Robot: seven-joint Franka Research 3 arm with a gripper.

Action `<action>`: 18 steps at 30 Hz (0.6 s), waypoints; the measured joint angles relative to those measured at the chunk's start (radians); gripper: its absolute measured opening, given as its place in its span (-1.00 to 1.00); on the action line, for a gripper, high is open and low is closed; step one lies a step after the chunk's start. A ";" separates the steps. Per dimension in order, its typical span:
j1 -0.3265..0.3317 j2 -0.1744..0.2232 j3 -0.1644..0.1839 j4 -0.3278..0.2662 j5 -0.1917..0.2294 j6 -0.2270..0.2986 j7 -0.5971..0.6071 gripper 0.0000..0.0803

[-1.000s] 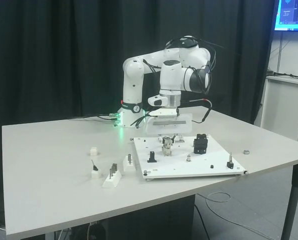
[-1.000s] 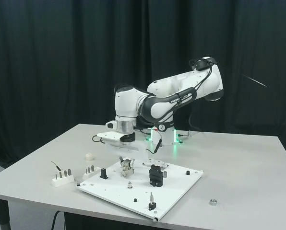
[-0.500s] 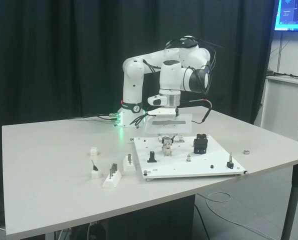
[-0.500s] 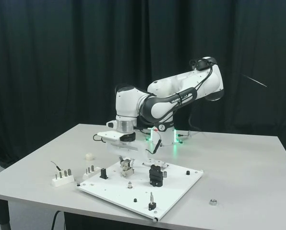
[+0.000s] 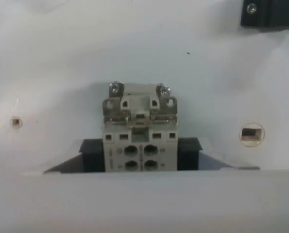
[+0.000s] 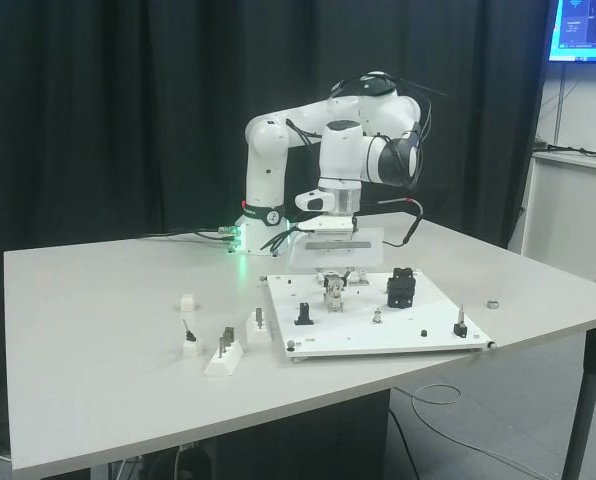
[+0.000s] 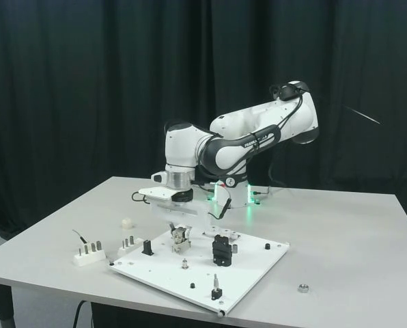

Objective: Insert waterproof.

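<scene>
Waterproof connector sits directly under your gripper, on the white board.

The waterproof connector [image 5: 140,137] lies straight below the gripper [image 6: 333,272], seated on the white board [image 7: 251,268]; whether the jaws are open or closed on it, you cannot tell. Judge it light, rigid plastic with a thin metal latch on the side away from the jaws, so take it by its flat flanks, not the clip. You will find no readable writing on it; lettering on the arm is too small to read.
</scene>
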State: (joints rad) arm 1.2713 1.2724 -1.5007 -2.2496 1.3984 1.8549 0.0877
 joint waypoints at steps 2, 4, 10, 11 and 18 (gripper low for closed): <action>0.001 0.000 0.000 0.000 0.003 0.000 -0.003 -0.23; 0.001 0.000 0.000 0.000 0.004 0.000 -0.009 -0.23; 0.003 0.000 0.000 0.000 0.004 0.000 -0.020 -0.23; 0.004 0.000 0.000 0.000 0.004 0.000 -0.023 -0.23; 0.004 0.000 0.000 0.000 0.004 0.001 -0.033 -0.23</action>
State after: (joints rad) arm 1.2748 1.2723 -1.5003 -2.2500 1.4027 1.8561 0.0547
